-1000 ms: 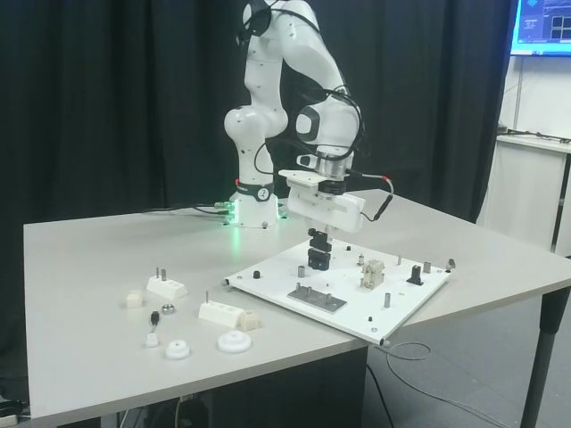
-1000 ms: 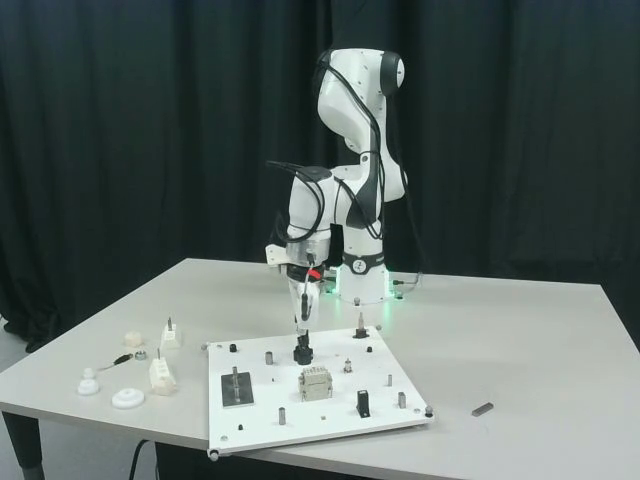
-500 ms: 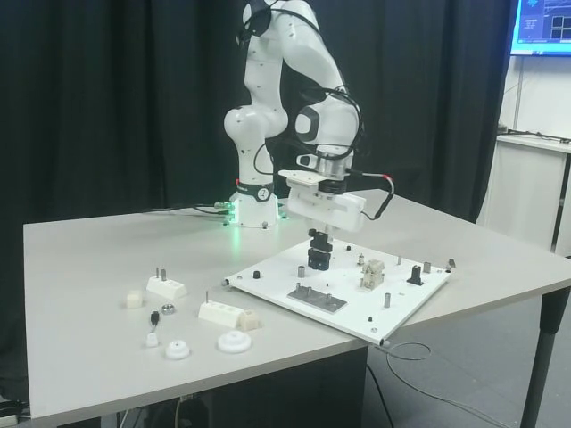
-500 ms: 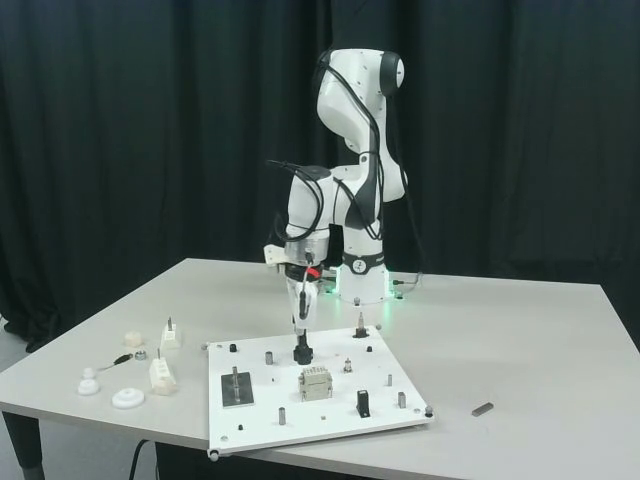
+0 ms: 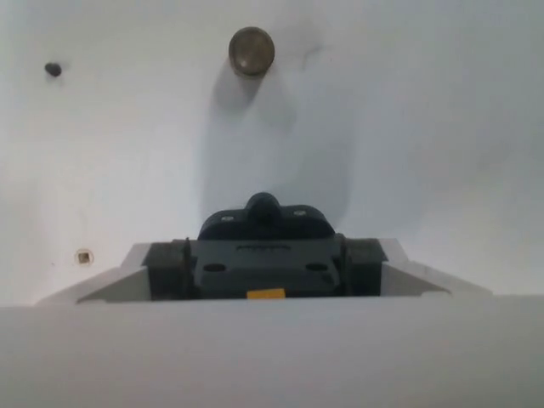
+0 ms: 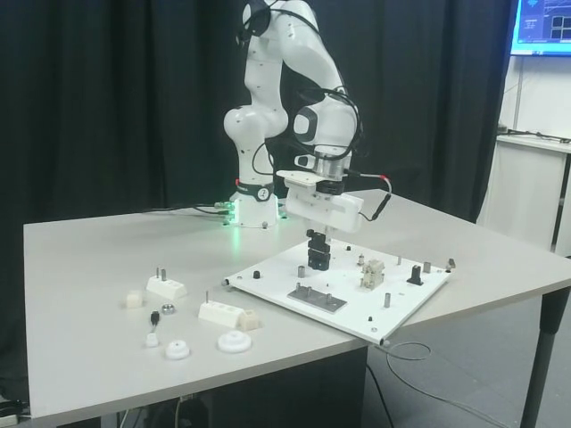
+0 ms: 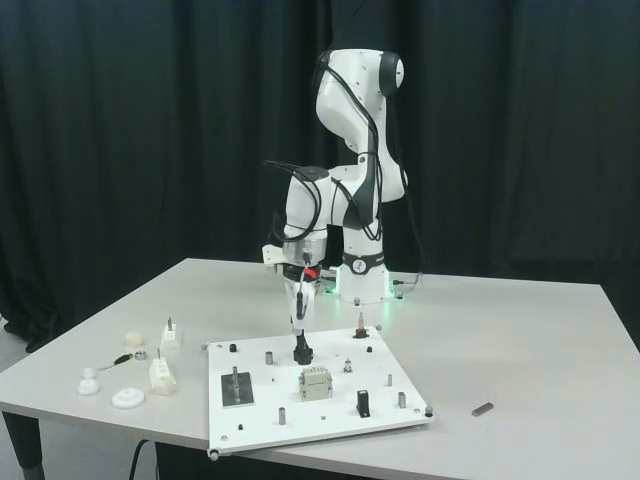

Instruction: Insert D-SUB.

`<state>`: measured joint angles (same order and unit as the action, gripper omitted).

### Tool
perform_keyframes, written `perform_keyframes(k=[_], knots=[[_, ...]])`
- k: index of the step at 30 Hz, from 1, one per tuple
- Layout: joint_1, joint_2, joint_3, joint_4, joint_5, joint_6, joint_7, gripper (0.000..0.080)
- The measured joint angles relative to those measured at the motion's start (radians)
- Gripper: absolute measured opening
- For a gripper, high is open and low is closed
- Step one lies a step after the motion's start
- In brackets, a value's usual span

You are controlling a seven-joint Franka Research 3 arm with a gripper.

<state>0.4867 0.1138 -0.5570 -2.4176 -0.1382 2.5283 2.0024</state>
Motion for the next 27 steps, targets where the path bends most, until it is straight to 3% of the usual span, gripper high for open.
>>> perform_keyframes(k=[27], knots=[[-0.002, -0.005, 0.010, -0.002, 0.000, -0.011, 0.000, 0.0378]])
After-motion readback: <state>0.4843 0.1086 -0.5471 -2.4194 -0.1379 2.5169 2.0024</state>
